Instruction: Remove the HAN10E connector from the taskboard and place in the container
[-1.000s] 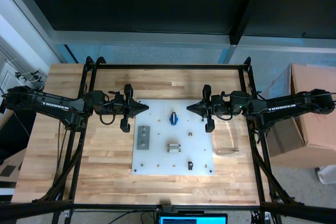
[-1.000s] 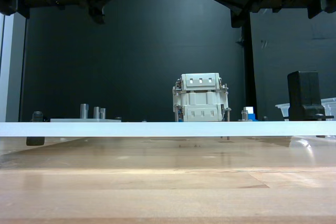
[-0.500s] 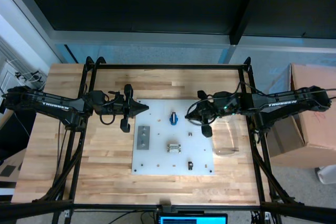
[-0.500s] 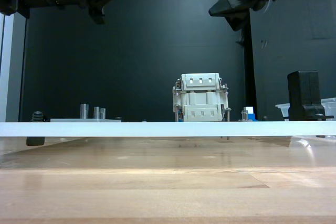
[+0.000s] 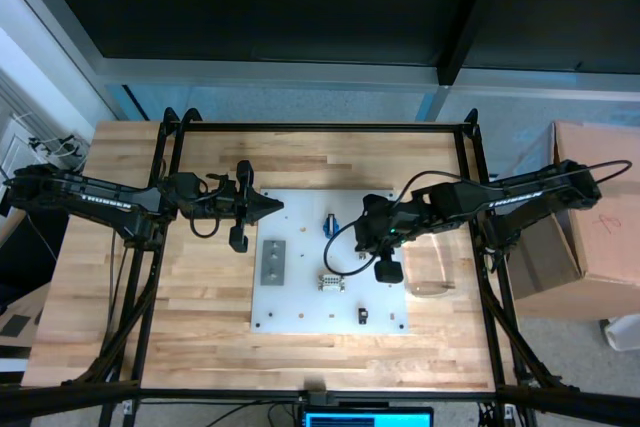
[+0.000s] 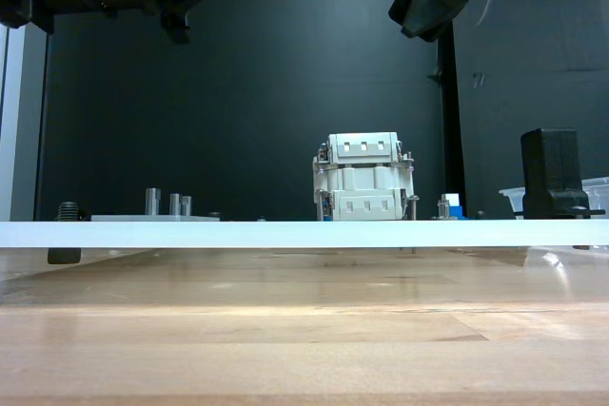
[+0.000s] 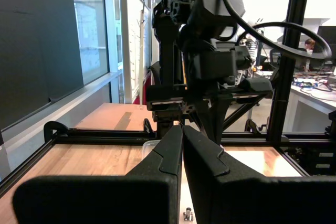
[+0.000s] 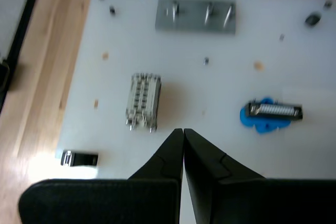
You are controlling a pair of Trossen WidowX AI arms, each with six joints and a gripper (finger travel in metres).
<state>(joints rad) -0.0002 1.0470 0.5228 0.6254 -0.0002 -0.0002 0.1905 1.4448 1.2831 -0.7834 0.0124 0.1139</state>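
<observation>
Right gripper (image 8: 182, 131), fingers pinched together, just swung in and tipped down over the taskboard (image 5: 300, 307). HAN10E connector (image 5: 331, 282) sits seated mid-frame, untouched; I'd guess grabbing's next. Left gripper (image 5: 275, 206), closed too, hangs at the board's upper-left.

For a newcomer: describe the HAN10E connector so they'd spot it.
On the white plastic taskboard, the shut left gripper hangs over the far left corner, the shut right gripper over the right half. Nearer than the blue plug, the HAN10E connector sits seated: the only cream box with metal latches.
</observation>
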